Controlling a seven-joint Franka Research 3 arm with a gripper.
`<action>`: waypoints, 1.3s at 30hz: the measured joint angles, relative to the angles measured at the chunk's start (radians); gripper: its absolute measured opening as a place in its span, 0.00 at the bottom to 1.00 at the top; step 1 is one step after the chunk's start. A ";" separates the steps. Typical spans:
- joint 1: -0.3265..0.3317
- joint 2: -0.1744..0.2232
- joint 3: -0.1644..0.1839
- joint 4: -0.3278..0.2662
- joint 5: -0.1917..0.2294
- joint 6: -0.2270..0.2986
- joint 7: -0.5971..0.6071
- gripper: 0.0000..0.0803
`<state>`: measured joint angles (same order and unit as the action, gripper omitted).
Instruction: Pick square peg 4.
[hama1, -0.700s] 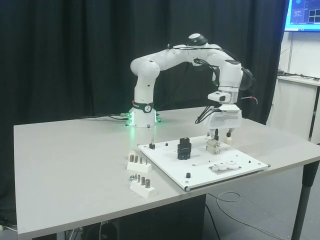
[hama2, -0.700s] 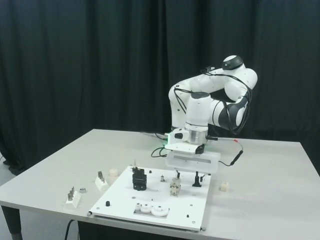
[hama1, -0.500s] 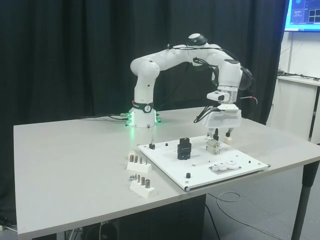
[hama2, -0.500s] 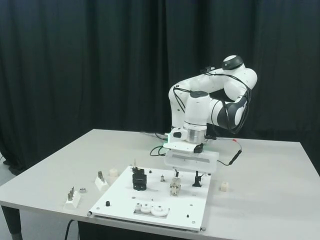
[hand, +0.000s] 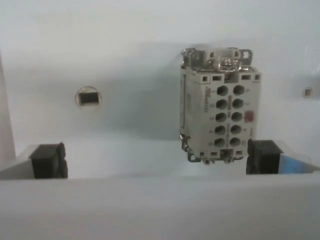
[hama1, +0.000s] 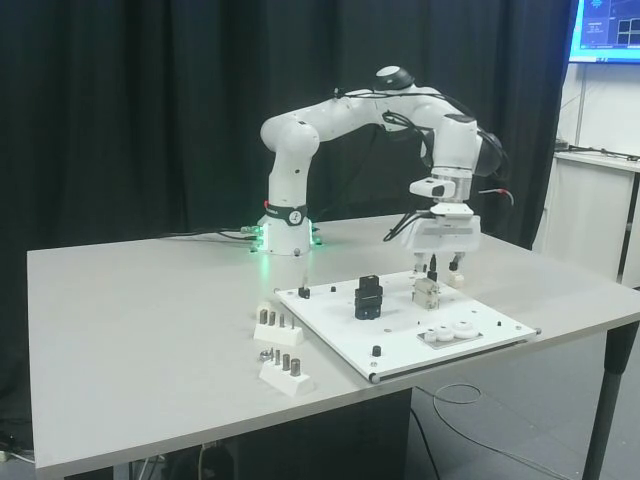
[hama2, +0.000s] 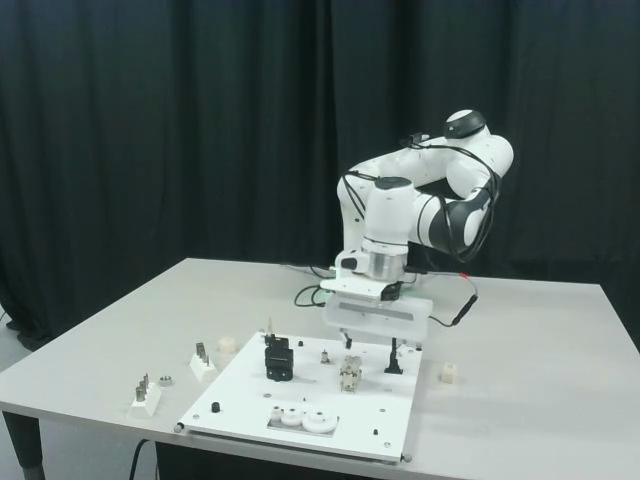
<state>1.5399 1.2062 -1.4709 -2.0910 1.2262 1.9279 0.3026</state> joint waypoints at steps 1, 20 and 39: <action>0.000 0.000 -0.001 0.000 0.000 0.000 0.000 1.00; -0.003 0.000 -0.014 -0.002 0.000 0.000 -0.065 1.00; -0.012 0.000 -0.013 -0.003 0.000 0.000 -0.083 1.00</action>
<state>1.5281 1.2062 -1.4844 -2.0936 1.2262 1.9279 0.2197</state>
